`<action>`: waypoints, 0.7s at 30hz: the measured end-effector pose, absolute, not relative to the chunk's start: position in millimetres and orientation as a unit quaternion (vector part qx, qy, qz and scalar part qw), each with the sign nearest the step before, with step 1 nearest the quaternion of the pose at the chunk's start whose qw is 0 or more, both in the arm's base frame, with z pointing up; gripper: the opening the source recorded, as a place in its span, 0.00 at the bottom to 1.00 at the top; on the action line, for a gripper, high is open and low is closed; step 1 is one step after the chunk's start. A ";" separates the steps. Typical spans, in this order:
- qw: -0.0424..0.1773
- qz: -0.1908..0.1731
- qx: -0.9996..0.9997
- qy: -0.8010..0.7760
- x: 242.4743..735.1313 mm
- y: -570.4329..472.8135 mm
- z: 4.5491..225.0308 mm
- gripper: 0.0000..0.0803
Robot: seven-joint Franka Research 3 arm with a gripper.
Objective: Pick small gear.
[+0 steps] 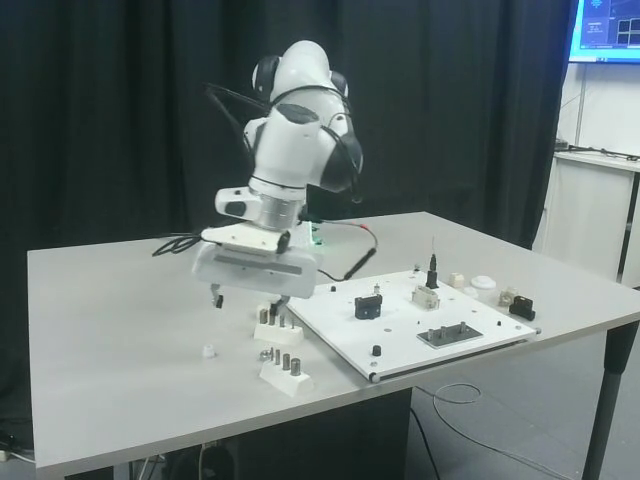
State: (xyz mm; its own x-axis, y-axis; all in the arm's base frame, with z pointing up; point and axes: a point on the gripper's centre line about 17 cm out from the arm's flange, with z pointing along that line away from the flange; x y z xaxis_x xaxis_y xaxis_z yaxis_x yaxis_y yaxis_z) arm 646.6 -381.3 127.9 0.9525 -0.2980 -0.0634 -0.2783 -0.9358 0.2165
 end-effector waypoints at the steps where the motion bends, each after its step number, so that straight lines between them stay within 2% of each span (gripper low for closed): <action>1: 0.099 -0.047 0.984 -0.144 644.8 -383.7 128.6 1.00; 11: 0.059 -0.037 0.993 -0.091 621.4 -405.8 129.5 1.00; 21: 0.022 -0.003 0.995 -0.093 604.8 -415.2 113.5 1.00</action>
